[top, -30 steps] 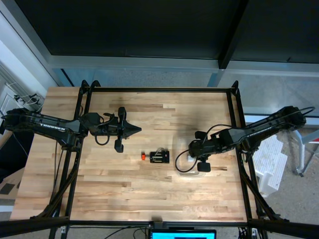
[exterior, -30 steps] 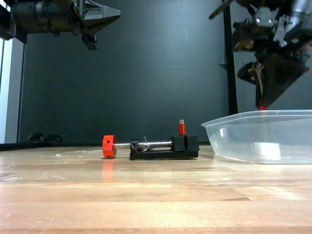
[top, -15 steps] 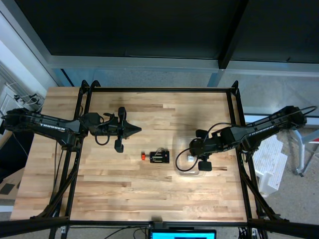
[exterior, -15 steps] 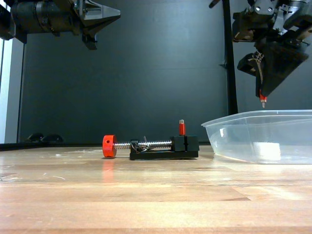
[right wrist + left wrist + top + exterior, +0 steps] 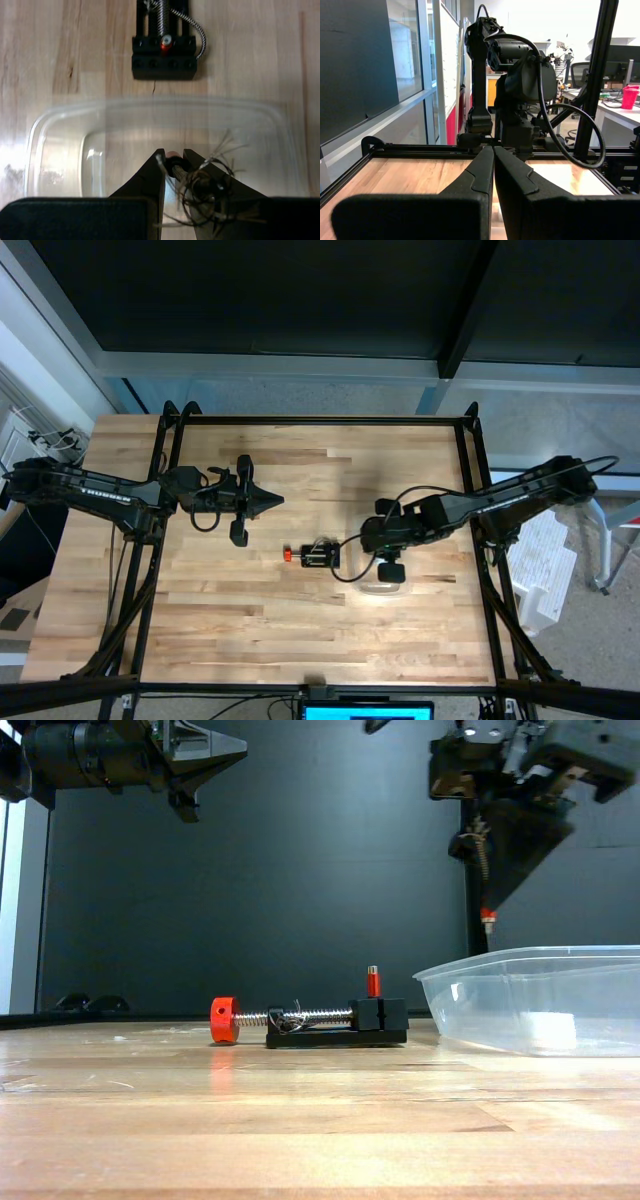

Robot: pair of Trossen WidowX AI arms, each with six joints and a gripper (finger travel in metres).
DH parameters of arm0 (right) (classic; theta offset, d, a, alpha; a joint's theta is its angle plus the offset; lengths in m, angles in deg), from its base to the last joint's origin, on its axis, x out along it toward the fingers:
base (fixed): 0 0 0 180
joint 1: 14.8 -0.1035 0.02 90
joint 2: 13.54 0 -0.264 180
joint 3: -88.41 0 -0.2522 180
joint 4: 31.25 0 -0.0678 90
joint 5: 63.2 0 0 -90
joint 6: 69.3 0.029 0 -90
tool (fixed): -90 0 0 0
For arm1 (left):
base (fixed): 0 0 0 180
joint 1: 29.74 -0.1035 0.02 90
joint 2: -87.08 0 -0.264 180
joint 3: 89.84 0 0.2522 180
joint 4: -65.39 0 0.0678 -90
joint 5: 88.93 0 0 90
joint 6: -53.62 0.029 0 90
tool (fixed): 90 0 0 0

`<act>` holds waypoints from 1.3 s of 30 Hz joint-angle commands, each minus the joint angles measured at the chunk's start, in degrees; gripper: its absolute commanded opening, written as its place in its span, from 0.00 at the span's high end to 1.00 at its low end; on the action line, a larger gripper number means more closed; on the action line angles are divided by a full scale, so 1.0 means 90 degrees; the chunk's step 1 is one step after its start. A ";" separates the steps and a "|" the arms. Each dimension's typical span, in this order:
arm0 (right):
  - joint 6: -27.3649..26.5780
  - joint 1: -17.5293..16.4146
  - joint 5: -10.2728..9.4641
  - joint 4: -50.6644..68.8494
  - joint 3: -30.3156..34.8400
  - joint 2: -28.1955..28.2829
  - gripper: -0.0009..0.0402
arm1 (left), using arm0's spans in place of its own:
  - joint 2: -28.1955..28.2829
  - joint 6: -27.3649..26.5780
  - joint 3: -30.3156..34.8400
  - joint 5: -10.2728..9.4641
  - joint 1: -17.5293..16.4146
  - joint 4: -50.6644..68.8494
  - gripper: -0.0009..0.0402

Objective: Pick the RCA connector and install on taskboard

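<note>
The right gripper point(image 5: 487, 906) has its fingers pinched on the RCA connector point(image 5: 173, 164) above the tray point(image 5: 500, 1010), and I think it must next move over the taskboard point(image 5: 335, 1023) and go down, while the left gripper point(image 5: 236, 750) hangs up high on the left, fingers pressed together and holding nothing.

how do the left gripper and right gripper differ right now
The left gripper points level, the right gripper downward. The left gripper is shut on nothing, the right gripper pinches the RCA connector. The left gripper hangs left of the taskboard, the right gripper over the clear tray. Both hang high above the table.
</note>
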 commanded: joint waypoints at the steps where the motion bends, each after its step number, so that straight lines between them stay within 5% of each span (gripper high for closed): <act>1: 0.0000 0.0066 0.0000 0.0000 0.0262 0.0279 0.97 | 0.0002 0.0002 0.0000 0.0000 -0.0002 0.0000 0.98; 24: -0.0143 0.0291 -0.0005 -0.0012 0.1773 0.1933 0.97 | 0.0002 0.0000 0.0000 0.0000 0.0000 0.0000 0.98; 39: -0.0141 0.0301 -0.0005 -0.0355 0.1831 0.2101 0.97 | 0.0002 0.0002 0.0000 0.0000 0.0000 0.0000 0.98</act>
